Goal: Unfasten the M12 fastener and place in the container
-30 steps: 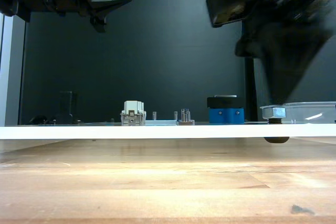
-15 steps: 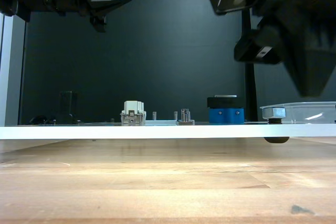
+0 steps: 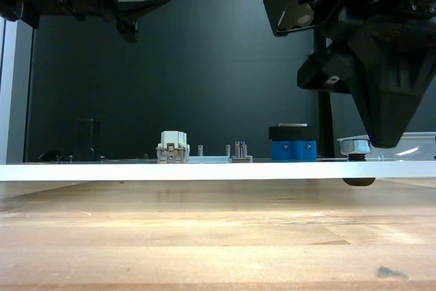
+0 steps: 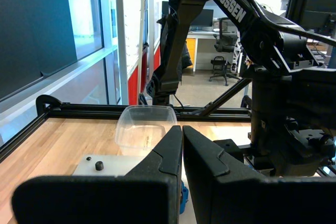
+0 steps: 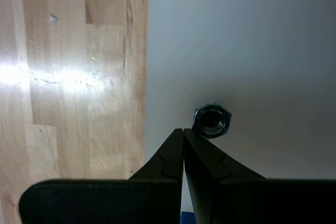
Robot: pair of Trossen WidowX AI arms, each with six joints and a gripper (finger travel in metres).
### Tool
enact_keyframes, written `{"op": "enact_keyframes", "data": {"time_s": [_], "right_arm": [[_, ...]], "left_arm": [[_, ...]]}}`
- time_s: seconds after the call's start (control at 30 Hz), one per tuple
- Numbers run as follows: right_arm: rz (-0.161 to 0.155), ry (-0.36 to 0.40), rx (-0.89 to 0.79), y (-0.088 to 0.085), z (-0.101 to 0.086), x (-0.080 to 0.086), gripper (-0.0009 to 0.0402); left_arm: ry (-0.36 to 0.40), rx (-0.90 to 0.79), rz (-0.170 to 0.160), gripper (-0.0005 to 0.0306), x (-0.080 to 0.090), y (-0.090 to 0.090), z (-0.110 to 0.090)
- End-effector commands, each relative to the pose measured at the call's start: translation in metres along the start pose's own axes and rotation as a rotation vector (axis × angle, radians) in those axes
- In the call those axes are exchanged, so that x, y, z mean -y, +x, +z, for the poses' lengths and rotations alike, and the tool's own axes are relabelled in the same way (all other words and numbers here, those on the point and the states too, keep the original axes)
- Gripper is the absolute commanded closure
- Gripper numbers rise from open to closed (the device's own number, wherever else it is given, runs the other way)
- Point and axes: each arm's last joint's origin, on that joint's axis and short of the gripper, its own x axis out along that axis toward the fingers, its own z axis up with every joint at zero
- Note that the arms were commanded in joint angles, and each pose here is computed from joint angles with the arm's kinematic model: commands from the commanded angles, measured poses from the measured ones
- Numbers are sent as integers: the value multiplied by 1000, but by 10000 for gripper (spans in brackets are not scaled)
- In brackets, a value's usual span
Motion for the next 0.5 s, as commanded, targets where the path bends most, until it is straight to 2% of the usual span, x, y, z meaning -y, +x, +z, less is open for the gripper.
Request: {"op": "enact_keyframes", "data": {"time_s": [0.03, 0.17, 0.23, 0.27, 0.3, 0.37, 0.4, 0.43, 0.47, 0.5], "right_arm": [[-25, 1, 6, 1, -1, 1, 393], [-31, 2, 9, 1, 0, 2, 393], [-52, 2, 17, 1, 0, 2, 393], [-78, 2, 26, 1, 0, 3, 393], [-133, 15, 39, 0, 0, 5, 393], [-274, 74, 69, -5, -2, 10, 393], [-329, 99, 84, -8, -3, 11, 393], [-363, 119, 99, -11, -3, 12, 393], [-374, 130, 107, -13, -3, 13, 393], [-371, 129, 112, -15, -3, 12, 393]], "left_arm": [[0, 0, 0, 300, 0, 0, 0], [0, 0, 0, 300, 0, 0, 0], [0, 0, 0, 300, 0, 0, 0], [0, 0, 0, 300, 0, 0, 0], [0, 0, 0, 300, 0, 0, 0], [0, 0, 0, 300, 0, 0, 0], [0, 0, 0, 300, 0, 0, 0], [0, 0, 0, 300, 0, 0, 0], [0, 0, 0, 300, 0, 0, 0], [0, 0, 0, 300, 0, 0, 0]]}}
